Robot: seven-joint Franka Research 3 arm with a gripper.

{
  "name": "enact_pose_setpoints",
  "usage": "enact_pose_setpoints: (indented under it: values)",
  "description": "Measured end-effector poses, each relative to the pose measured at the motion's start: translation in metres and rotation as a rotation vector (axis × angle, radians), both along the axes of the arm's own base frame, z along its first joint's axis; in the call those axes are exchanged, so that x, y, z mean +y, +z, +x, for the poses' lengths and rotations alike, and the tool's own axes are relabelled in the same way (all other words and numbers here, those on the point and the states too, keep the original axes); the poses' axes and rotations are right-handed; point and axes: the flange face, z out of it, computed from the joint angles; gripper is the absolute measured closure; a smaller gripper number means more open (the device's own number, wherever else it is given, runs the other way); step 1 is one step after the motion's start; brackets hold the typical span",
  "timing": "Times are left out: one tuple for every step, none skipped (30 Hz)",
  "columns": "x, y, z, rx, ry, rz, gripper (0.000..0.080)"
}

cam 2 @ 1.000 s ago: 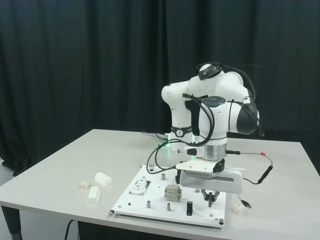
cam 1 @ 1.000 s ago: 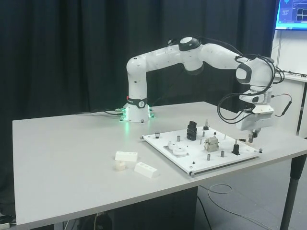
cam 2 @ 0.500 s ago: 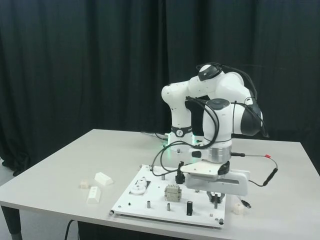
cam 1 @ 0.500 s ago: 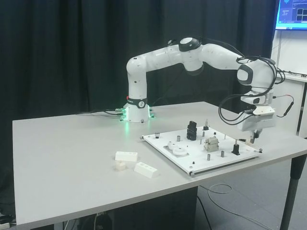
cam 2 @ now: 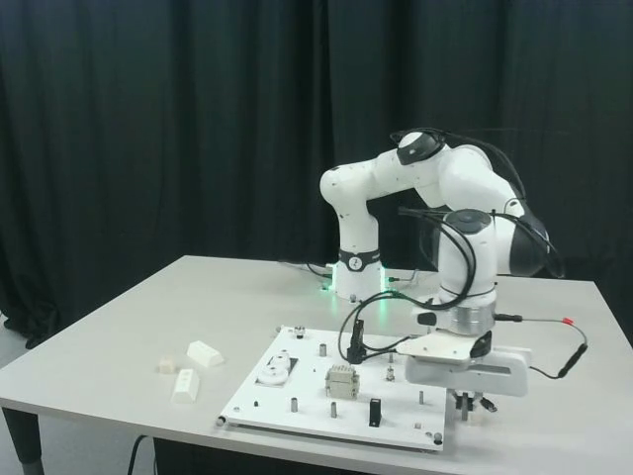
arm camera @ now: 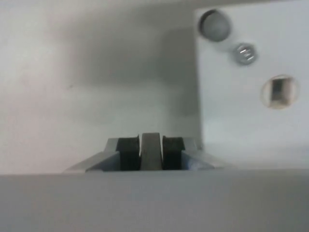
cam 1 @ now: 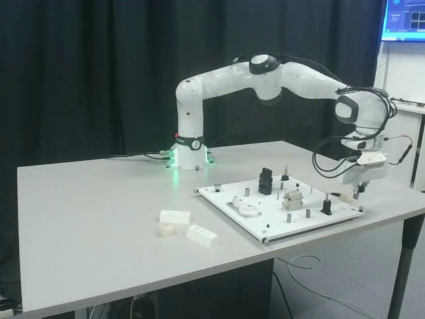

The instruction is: Place square peg 4.

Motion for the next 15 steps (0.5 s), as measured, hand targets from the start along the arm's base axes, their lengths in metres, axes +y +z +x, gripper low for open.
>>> enact_pose_setpoints:
  values:
    - [0.003,-0.002,-0.002,-0.001,0.001,-0.005,0.0706]
    - [0.006,-0.004,-0.003,-0.002,0.002,-0.009,0.0706]
    - [0.008,-0.005,-0.004,-0.003,0.002,-0.014,0.0706]
    - [0.011,-0.007,-0.005,-0.005,0.003,-0.018,0.0706]
    - [0.014,-0.009,-0.006,-0.006,0.003,-0.023,0.0706]
    - [0.016,-0.011,-0.007,-0.007,0.004,-0.026,0.0706]
    - [0.018,-0.013,-0.008,-0.009,0.004,-0.031,0.0706]
    - [0.02,-0.015,-0.009,-0.011,0.005,-0.036,0.0706]
    - [0.022,-0.017,-0.01,-0.014,0.005,-0.04,0.0706]
    - [0.024,-0.019,-0.011,-0.015,0.005,-0.044,0.0706]
    - [0.026,-0.021,-0.012,-0.017,0.005,-0.046,0.0706]
    - [0.028,-0.022,-0.012,-0.019,0.004,-0.049,0.0706]
    - [0.029,-0.023,-0.013,-0.02,0.003,-0.05,0.0706]
    - [0.031,-0.024,-0.014,-0.022,0.002,-0.053,0.0706]
    - [0.032,-0.025,-0.014,-0.023,0.0,-0.055,0.0706]
